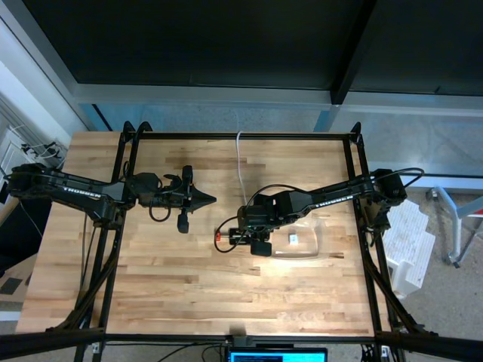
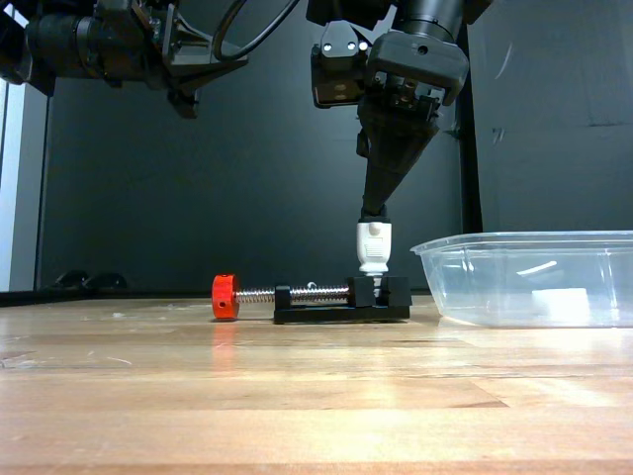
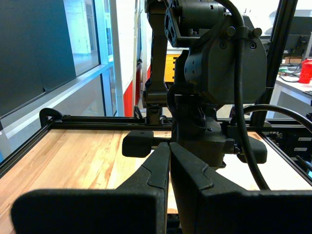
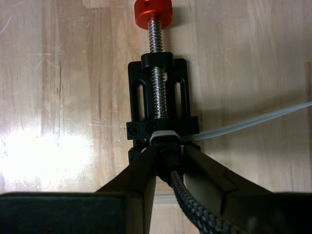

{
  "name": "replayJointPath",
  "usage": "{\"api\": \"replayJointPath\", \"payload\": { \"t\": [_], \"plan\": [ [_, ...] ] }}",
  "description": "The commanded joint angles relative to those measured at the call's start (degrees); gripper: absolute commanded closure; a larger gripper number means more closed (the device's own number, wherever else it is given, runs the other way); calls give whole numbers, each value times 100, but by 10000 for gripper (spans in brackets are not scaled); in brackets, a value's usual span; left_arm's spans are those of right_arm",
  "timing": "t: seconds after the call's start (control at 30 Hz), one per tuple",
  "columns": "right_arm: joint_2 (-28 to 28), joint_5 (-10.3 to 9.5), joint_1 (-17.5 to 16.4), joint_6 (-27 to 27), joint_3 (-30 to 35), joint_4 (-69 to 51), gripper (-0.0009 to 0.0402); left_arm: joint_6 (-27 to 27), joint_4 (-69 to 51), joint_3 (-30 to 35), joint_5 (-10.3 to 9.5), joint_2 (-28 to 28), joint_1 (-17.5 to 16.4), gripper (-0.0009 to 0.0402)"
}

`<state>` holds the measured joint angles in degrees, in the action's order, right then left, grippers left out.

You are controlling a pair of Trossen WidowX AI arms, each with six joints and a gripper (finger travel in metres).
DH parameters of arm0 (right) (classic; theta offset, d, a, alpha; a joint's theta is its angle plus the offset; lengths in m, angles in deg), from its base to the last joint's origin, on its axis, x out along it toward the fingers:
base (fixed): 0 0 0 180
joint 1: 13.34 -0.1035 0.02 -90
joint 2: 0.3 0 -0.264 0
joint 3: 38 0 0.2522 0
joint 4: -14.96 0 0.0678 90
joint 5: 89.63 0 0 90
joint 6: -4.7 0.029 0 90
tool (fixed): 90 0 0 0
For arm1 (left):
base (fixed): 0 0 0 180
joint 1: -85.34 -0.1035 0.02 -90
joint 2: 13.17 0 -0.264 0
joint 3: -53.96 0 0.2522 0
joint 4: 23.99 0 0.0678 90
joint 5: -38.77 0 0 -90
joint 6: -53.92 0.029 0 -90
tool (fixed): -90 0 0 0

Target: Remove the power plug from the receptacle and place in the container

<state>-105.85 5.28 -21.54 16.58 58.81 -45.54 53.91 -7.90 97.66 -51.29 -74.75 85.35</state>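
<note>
The receptacle [image 2: 341, 299] is a small black block with a red knob [image 2: 225, 297] and lies on the wood near the table's middle. Its white socket [image 2: 373, 247] stands upright. My right gripper [image 4: 168, 152] comes down from above and is shut on the black power plug [image 4: 169, 162], which sits in the socket face [image 4: 165, 138]. A black braided cord [image 4: 192, 207] runs back from the plug. The container [image 2: 495, 272], a clear tray, stands just right of the receptacle [image 1: 240, 235]. My left gripper [image 1: 205, 200] hangs shut over the table's left half, away from all of this.
A small white square piece [image 1: 293, 239] lies inside the container [image 1: 321, 235]. A long white cable [image 1: 240, 162] runs from the receptacle to the far edge. A black frame [image 1: 241, 136] borders the tabletop.
</note>
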Motion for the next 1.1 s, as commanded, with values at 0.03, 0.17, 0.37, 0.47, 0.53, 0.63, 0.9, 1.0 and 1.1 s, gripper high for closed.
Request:
{"api": "replayJointPath", "payload": {
  "t": [0.03,0.17,0.37,0.47,0.53,0.63,0.9,1.0,1.1],
  "plan": [
    [2,4,2,4,2,-2,348,0,0,2,2,-2,0,393],
    [2,2,2,2,0,0,381,0,2,2,2,-2,0,393],
    [2,2,2,-33,2,9,390,0,2,2,2,-2,0,393],
    [4,2,2,-35,2,15,393,0,2,2,2,-2,0,393],
    [9,2,2,-35,7,17,393,0,2,2,2,-2,-2,393],
    [9,2,2,-35,46,11,393,0,2,2,2,-2,0,393],
    [15,0,4,-35,87,-9,393,0,2,2,0,-2,0,393],
    [46,0,4,-35,90,-9,393,0,2,2,2,-2,0,393],
    [70,-4,7,-35,87,-17,393,0,2,2,0,-2,0,393]
  ]
}}
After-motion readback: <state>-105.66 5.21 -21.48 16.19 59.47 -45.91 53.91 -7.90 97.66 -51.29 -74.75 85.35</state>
